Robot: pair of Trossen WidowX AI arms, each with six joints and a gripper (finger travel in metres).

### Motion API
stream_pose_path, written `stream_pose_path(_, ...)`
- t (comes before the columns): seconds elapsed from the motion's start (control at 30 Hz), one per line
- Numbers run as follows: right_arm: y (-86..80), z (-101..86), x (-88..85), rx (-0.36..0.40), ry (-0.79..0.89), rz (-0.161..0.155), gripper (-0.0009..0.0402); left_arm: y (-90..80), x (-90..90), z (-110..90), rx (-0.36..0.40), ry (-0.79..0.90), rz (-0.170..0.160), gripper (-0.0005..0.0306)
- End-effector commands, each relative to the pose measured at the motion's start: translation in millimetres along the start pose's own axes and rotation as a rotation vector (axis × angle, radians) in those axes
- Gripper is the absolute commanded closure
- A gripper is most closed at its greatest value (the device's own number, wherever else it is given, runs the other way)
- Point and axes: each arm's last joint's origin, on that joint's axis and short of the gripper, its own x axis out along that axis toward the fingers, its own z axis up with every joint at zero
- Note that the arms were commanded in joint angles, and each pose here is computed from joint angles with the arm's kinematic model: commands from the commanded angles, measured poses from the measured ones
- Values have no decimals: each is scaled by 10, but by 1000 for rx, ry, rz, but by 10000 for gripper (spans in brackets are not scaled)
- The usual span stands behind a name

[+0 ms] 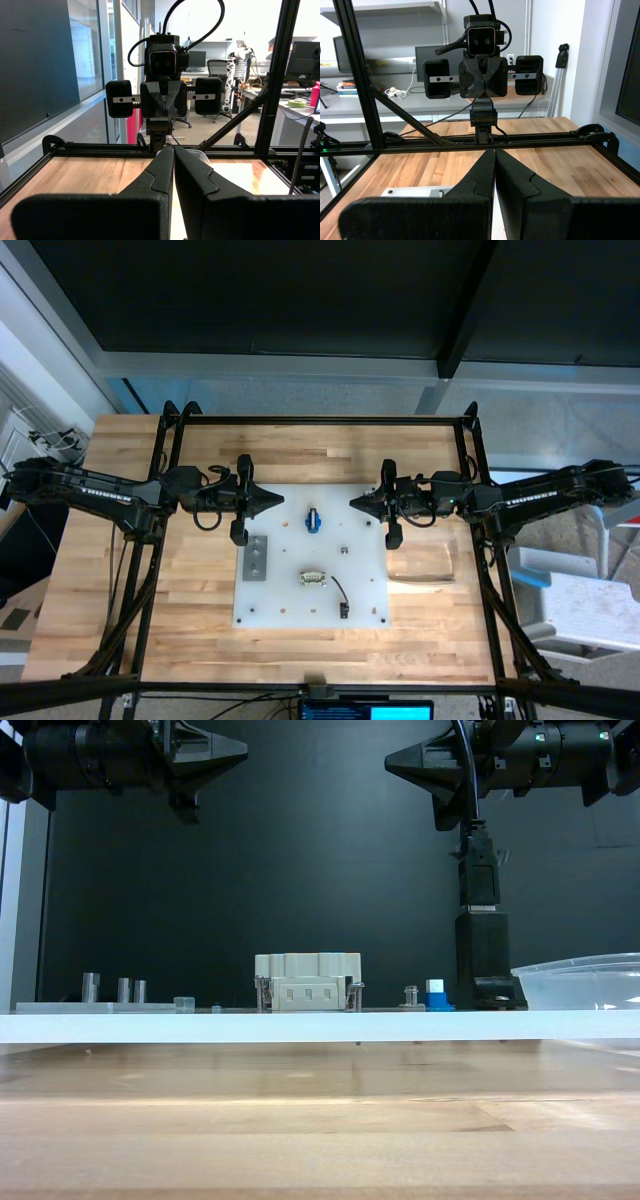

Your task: Remove the USB connector from the USB hub and place in the container

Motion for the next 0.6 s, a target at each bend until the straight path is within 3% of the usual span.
stream_pose_path(0.03,3,2,0,2,-1,1,393,1,0,0,0,0,0,300)
stream_pose_path(0.43,4,9,5,24,5,1,393,1,0,0,0,0,0,300)
stream_pose_path(0.6,16,85,56,24,134,-5,393,1,0,0,0,0,0,300)
